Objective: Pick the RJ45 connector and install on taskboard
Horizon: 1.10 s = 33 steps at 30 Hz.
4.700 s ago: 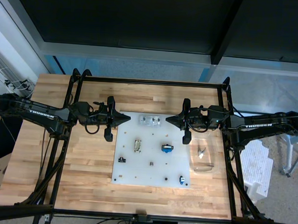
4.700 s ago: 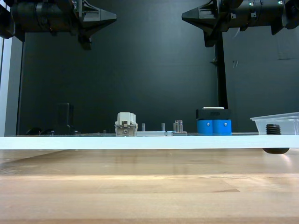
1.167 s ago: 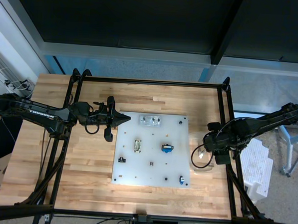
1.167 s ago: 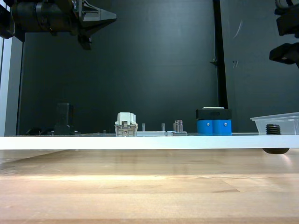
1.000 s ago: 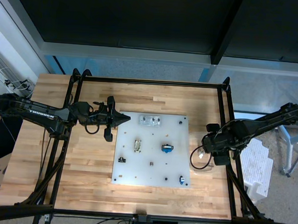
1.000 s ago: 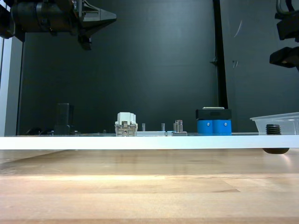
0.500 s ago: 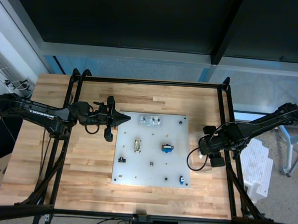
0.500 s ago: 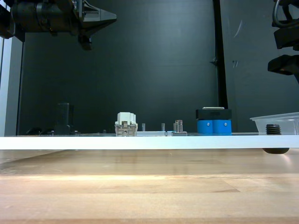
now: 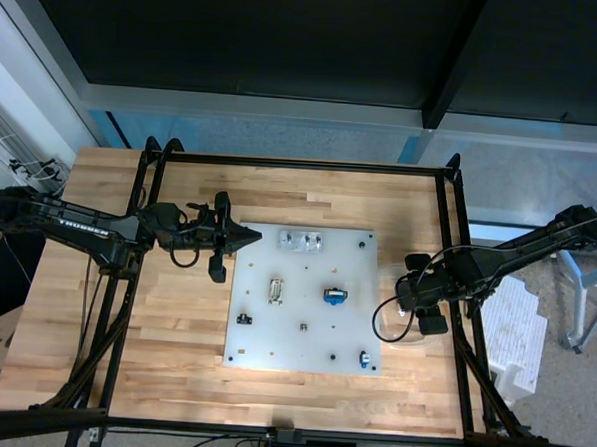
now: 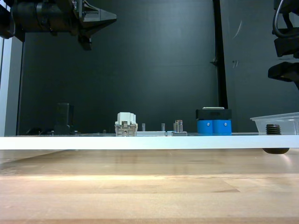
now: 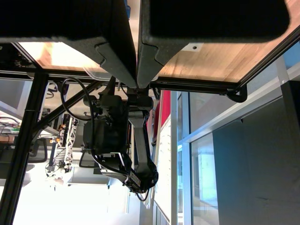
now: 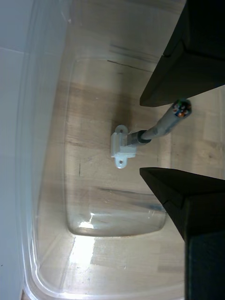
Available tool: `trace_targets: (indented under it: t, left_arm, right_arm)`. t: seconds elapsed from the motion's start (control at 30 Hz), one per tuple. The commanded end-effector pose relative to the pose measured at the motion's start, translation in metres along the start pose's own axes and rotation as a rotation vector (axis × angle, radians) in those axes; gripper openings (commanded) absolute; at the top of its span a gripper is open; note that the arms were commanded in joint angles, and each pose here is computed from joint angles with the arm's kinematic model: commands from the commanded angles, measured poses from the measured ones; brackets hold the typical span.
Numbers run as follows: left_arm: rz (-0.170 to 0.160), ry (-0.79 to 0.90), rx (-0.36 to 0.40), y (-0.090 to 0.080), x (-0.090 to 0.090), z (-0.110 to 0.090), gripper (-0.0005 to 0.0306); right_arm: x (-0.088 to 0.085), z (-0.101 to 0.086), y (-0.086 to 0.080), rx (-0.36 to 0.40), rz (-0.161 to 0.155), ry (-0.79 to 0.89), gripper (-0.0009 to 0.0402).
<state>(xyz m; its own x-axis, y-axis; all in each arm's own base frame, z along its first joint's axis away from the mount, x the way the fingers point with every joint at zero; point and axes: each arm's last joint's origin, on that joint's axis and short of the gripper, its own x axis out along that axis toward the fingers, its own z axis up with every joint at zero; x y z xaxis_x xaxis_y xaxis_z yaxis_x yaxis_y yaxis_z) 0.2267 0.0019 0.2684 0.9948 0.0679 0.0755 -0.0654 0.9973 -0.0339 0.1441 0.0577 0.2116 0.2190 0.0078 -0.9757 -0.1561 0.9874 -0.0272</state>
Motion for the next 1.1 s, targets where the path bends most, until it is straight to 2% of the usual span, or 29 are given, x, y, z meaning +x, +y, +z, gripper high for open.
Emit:
trace_targets:
  t: [0.03, 0.7, 0.9, 0.97, 1.1]
  left_arm:
    - [0.0, -0.001, 0.0, 0.0, 0.0, 0.0, 0.0]
    - [0.0, 0.0, 0.0, 0.0, 0.0, 0.0, 0.0]
    - [0.0, -0.001, 0.0, 0.0, 0.0, 0.0, 0.0]
    - [0.0, -0.001, 0.0, 0.0, 0.0, 0.0, 0.0]
    - [0.0, 0.0, 0.0, 0.0, 0.0, 0.0, 0.0]
  right_arm:
    - [0.001, 0.0, 0.0, -0.001, -0.002, 0.006, 0.0179]
    - [0.012, 0.002, 0.003, 0.015, -0.006, 0.031, 0.0177]
    - [0.014, 0.004, 0.004, 0.025, -0.001, 0.026, 0.0168]
    - [0.016, 0.003, 0.004, 0.029, 0.013, 0.032, 0.0163]
    - [0.018, 0.001, 0.004, 0.031, 0.012, 0.037, 0.015]
